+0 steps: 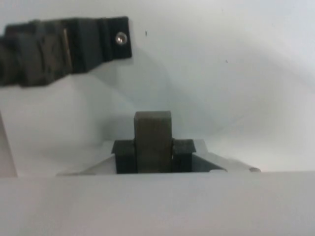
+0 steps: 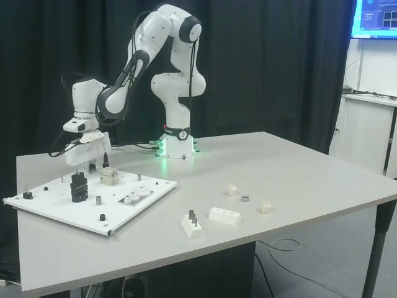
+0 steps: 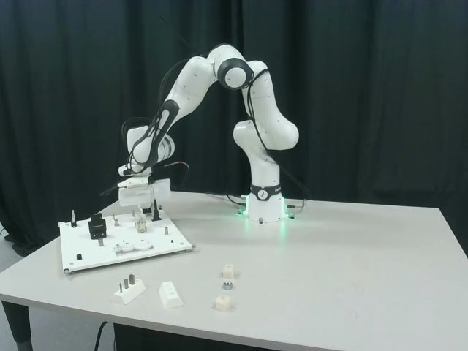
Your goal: Place square peg 4.
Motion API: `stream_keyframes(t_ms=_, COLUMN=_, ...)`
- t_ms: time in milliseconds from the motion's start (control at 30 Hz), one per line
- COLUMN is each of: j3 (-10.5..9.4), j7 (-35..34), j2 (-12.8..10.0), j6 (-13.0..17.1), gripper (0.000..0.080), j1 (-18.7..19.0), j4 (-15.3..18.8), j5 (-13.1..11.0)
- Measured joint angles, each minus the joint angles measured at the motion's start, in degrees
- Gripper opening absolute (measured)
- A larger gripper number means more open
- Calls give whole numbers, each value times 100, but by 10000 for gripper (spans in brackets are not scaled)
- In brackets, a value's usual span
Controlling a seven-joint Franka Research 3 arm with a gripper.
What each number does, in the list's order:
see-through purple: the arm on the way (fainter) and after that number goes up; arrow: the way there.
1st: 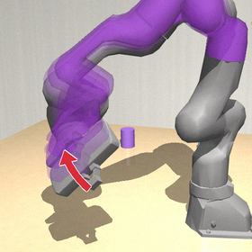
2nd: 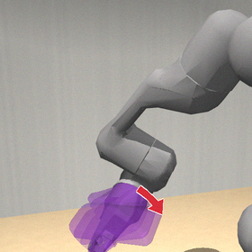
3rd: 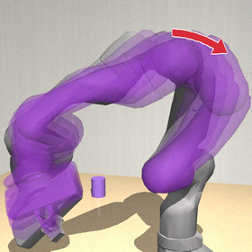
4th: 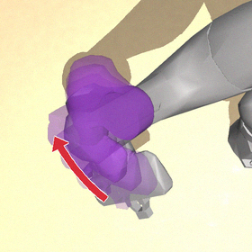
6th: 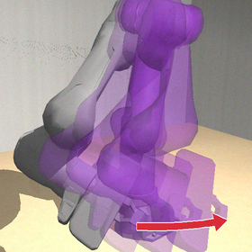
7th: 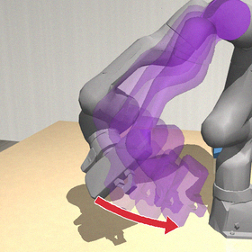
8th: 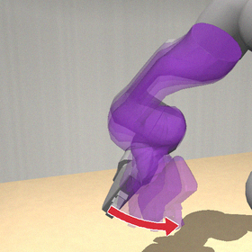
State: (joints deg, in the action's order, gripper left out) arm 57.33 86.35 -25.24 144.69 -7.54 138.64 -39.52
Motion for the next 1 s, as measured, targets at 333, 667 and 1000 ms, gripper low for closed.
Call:
stream_keyframes(t_ms=333, j3=385, j7=-7, j2=106, j6=-218, gripper=150, j1=300, j4=3, j5=231)
stream_keyframes(t_ms=667, j3=665, j7=-18, j2=184, j6=-378, gripper=150, j1=538, j4=4, j5=333)
stream_keyframes(t_ms=1000, j3=784, j7=-67, j2=191, j6=-468, gripper=150, j1=652, j4=3, j5=363)
